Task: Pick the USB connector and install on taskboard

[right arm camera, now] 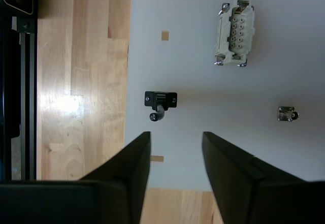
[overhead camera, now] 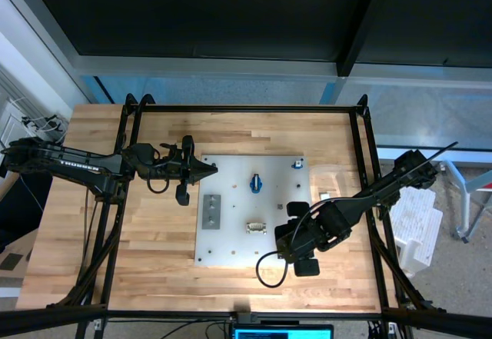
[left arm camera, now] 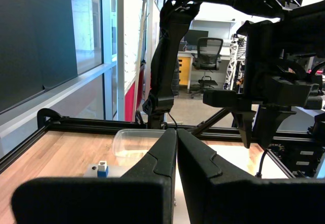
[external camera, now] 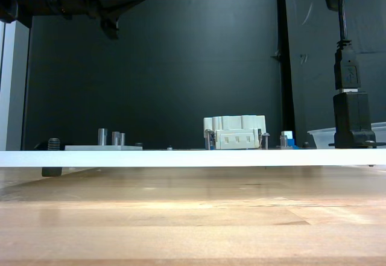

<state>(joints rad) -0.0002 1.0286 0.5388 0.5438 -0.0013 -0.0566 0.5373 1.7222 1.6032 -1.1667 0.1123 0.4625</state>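
My right jaws: released, both fingers spread with nothing between them, pointing straight down over the near right part of the taskboard.
My right arm: reaches in from the right edge of the bench and holds the right jaws clear above the board.
USB connector: below the right jaws and apart from them. It is in line with the gap and nearer to one finger than the other.
USB connector seating: stands upright in the small black socket on the taskboard, with its cable rising from it.
My left jaws: clenched, fingers touching, grasping nothing.
My left arm: carries the left jaws level and high, their tips over the far left edge of the taskboard.
USB connector from the left jaws: well apart, across the board.
Multi-pin connector: on the board beyond the right jaws, past the USB connector.
Blue knob: between both sets of jaws.
Grey two-hole block: on the board near the left jaws.
Clear tray: ahead of the left jaws, beyond the board.
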